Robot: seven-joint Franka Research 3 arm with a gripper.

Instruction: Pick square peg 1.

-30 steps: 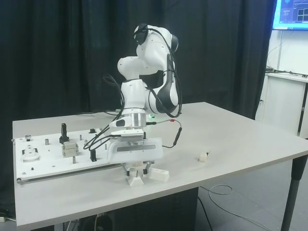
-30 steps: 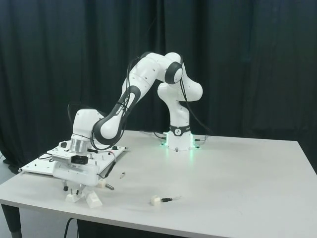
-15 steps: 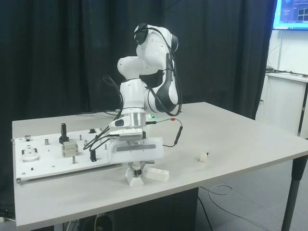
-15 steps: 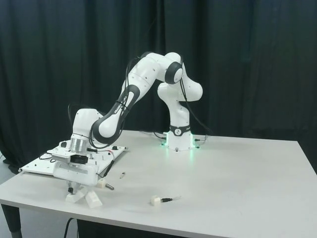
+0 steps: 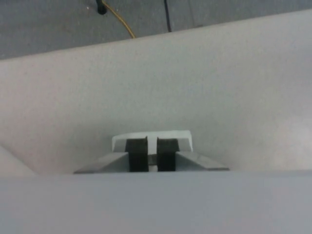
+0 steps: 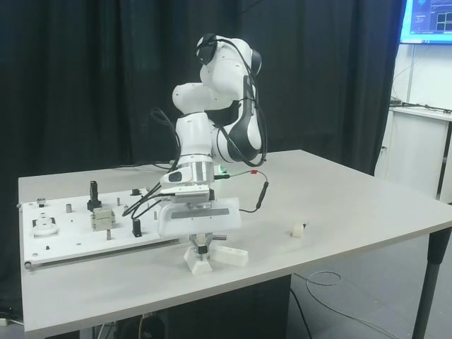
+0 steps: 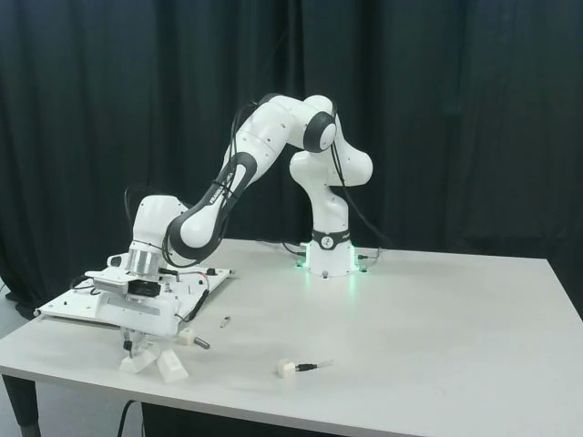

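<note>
Square peg 1 [image 5: 151, 141] — between gripper [image 5: 152, 155] fingers.

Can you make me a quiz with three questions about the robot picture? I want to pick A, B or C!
1. Where is the pincer?
A. High by the curtain
B. Low, near the table's front edge
C. Next to the robot's foot

2. What colour is the light at the robot's foot?
A. Green
B. White
C. Black

3. How is the arm?
A. Straight up
B. Lying flat
C. Bent over, reaching down

Answers:
1. B, the pincer hangs low over the table edge.
2. A, the light glows green.
3. C, the arm arches down.
</note>
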